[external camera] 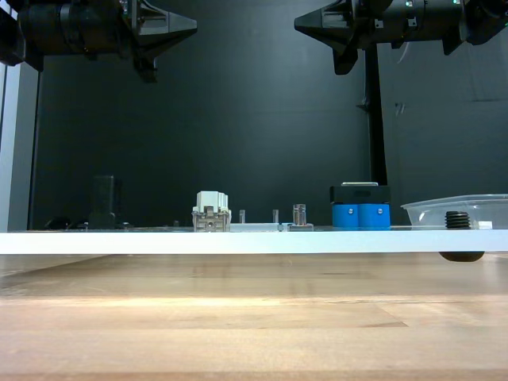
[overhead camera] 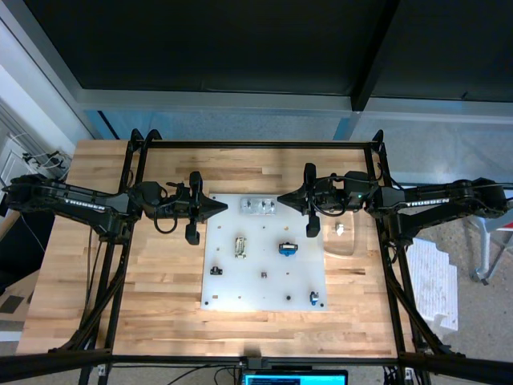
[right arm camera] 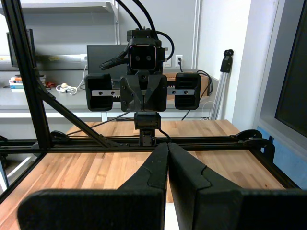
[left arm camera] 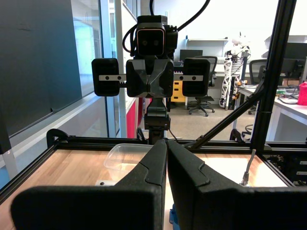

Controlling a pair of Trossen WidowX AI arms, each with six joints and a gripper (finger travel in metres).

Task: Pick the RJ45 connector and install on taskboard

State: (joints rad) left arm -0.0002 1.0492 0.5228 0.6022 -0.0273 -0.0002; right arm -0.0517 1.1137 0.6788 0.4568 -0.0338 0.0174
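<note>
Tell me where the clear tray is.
High view: the clear tray lies right of the taskboard; left gripper and right gripper hover shut above the board's far edge.

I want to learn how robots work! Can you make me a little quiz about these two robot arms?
1. True or false: the left claw, up over the taskboard's far left corner, holds something.
2. Fill in: the right claw, up over the taskboard's far edge, has its fingers ____.
3. Where is the clear tray? A: on the taskboard. B: on the table, beside the taskboard's right edge. C: in the right claw.
Key: 1 false, it is shut and empty. 2 shut. 3 B.
</note>
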